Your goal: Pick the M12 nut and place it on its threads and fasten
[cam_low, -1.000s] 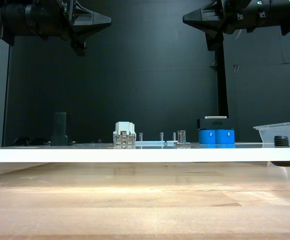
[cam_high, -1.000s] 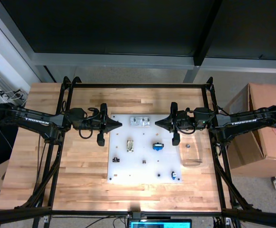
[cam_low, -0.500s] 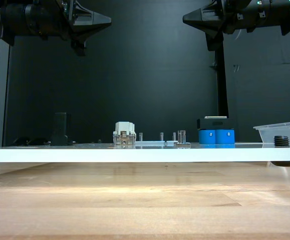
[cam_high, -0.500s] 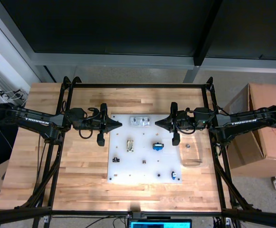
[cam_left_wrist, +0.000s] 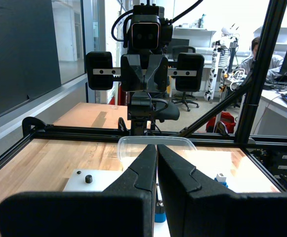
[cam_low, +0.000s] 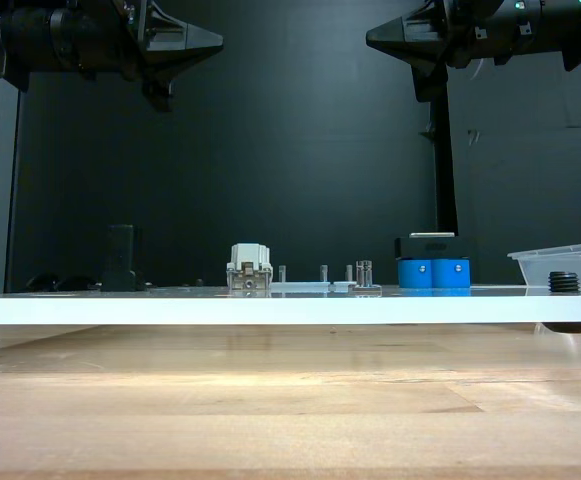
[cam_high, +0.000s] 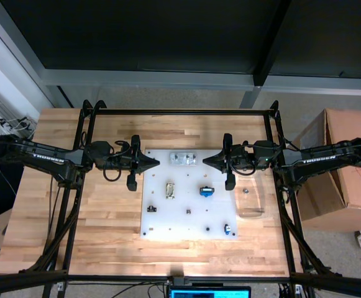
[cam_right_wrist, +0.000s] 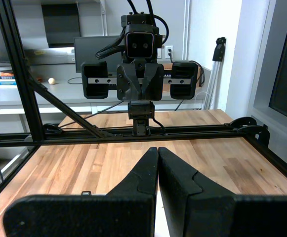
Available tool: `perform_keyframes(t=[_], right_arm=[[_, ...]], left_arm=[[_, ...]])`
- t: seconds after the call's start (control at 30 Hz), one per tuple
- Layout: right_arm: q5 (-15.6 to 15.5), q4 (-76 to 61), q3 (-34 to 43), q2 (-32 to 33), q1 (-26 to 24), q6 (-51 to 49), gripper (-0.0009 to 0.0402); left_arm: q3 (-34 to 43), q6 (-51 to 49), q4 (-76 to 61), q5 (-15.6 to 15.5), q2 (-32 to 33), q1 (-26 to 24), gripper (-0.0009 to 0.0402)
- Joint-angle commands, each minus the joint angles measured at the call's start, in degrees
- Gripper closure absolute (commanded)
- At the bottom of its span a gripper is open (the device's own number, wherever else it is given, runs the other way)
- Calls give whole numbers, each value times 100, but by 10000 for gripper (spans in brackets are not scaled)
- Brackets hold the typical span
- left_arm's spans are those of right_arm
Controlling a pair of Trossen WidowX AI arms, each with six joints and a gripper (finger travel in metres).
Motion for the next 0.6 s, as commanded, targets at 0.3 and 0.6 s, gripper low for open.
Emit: perform_keyframes(t=[0.3,0.6], right_arm=[[0,9,0,2,2,0,393],[-42,-31,74,0,2,-317,393]], left_arm=[[0,2,2,2,2,0,393],[0,2,2,2,2,0,393]])
